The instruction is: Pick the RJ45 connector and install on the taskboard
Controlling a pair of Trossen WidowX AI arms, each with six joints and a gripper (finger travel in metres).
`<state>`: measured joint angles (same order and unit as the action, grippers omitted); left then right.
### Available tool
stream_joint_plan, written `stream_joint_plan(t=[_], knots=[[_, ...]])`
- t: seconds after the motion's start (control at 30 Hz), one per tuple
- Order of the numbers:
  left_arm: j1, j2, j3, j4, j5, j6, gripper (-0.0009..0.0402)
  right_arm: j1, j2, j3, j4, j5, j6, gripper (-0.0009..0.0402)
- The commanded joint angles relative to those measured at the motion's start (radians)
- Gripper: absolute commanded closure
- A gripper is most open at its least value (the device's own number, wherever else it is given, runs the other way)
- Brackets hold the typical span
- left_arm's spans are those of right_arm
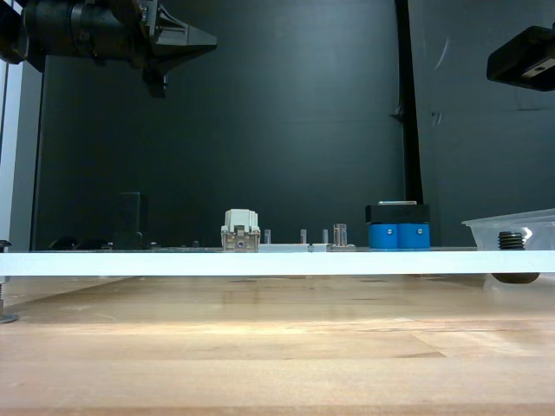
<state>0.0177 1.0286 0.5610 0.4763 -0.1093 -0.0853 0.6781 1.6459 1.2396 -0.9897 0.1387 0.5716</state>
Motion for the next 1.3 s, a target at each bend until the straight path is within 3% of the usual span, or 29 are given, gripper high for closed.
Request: stream_joint_plan(t=[0.03, 0.67, 1.3], knots=[[0.000, 0.000, 0.000, 0.000, 0.000, 0.000, 0.0393, 0.000, -0.002, 0.003, 0.000, 0.001, 0.001, 0.0351], [0.000, 0.000, 0.000, 0.000, 0.000, 0.000, 0.0393, -0.002, -0.018, 0.098, -0.128, 0.002, 0.005, 0.0173], [0.000, 0.000, 0.000, 0.000, 0.000, 0.000, 0.0393, -0.002, -0.023, 0.134, -0.158, 0.002, 0.024, 0.0183]])
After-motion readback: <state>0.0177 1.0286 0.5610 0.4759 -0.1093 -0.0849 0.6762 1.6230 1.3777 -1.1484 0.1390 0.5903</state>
